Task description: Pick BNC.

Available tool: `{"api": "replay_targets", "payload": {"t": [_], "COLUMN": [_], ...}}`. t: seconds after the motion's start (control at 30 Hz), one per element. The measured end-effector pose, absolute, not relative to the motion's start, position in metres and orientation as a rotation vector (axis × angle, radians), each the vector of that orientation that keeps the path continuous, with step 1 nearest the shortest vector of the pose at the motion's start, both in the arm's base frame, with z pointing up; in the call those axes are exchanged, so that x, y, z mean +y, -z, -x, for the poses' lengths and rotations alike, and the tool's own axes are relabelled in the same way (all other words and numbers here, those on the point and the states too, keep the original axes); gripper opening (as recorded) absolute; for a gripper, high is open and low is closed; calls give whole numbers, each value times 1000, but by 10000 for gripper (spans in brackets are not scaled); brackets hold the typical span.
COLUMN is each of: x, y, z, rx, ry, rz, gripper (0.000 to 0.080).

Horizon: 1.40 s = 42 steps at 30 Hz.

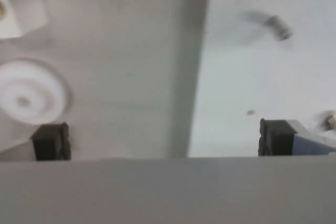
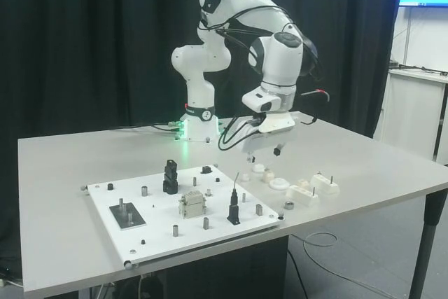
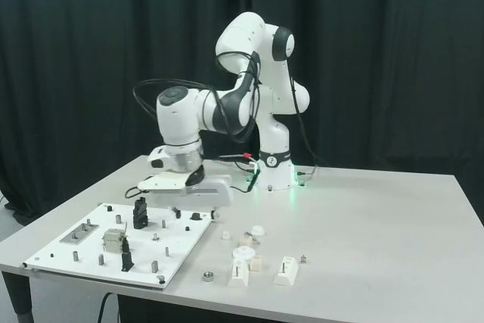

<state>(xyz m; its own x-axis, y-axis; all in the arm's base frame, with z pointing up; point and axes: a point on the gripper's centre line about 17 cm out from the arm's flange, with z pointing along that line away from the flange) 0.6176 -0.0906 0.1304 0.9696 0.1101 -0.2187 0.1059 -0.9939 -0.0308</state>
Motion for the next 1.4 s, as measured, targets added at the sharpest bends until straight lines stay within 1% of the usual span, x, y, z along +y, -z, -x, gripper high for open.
{"api": "replay_targets", "payload": {"t": [0.43, 0.7, 0.87, 1.07, 1.4], "x": [-17, 27, 52, 82, 121], "y": [-127, -117, -109, -103, -101], "z": [-588, -571, -562, -555, -552], "rx": [-108, -121, -30, 94, 345], "ry": [-415, -431, -416, -374, -279], "rz": [3101, 3108, 3127, 3150, 3172], "gripper": [800, 800, 800, 800, 800]}}
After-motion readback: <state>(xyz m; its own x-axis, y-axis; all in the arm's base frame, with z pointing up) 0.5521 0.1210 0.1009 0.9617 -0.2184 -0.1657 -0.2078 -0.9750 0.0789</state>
